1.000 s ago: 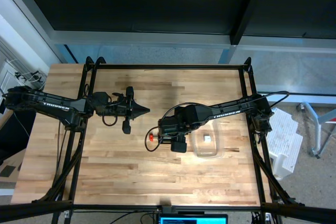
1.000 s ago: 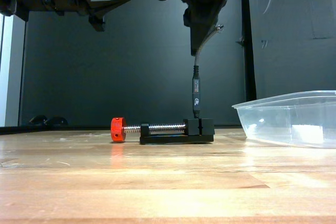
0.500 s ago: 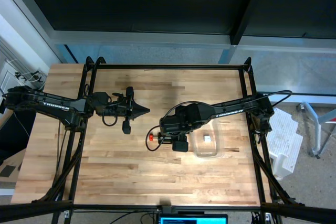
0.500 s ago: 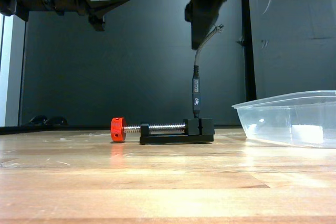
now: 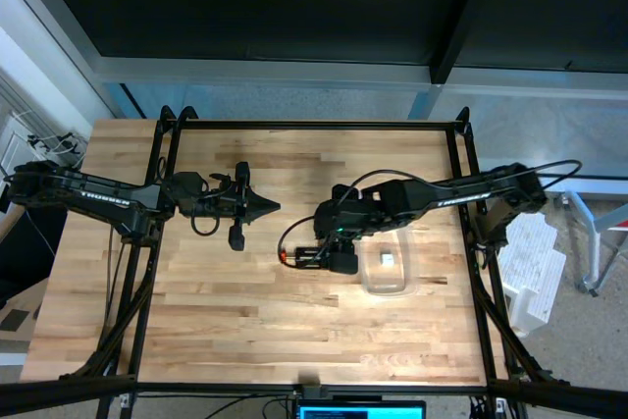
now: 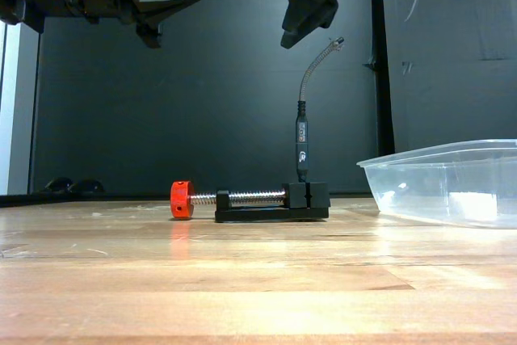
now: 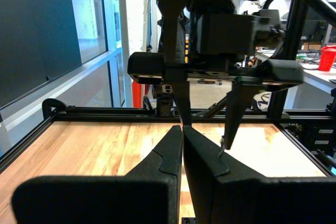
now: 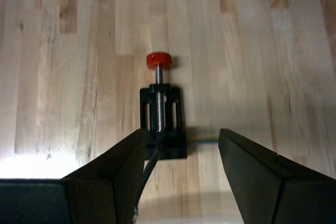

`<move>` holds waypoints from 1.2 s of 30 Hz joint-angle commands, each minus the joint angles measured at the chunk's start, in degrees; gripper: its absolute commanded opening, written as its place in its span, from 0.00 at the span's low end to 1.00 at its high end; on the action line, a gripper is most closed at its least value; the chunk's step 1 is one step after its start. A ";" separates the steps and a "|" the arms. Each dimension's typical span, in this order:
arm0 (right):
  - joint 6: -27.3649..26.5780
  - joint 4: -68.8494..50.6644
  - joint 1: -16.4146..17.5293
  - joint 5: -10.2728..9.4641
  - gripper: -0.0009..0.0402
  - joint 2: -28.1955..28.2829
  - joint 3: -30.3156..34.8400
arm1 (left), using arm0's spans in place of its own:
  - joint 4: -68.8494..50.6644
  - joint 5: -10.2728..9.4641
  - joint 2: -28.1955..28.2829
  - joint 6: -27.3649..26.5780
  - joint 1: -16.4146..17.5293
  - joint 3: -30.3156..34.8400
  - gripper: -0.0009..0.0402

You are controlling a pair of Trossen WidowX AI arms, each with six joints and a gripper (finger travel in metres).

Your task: Pick the USB-C connector and install on taskboard

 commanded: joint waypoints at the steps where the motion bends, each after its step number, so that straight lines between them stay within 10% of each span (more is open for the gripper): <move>1: -0.85 8.94 -0.33 0.04 0.49 -4.68 -6.86 | 0.02 0.00 0.02 0.00 0.00 0.02 0.02; 21: -8.76 49.88 -7.13 -1.29 0.22 -30.01 -39.26 | 0.02 0.00 0.02 0.00 0.00 0.02 0.02; 28: -9.31 58.21 -7.93 -4.26 0.02 -35.10 -46.60 | 0.02 0.00 0.02 0.00 0.02 0.02 0.02; 36: -9.53 68.17 -7.93 -5.77 0.02 -38.29 -52.50 | 0.02 0.00 0.02 0.00 0.02 0.02 0.02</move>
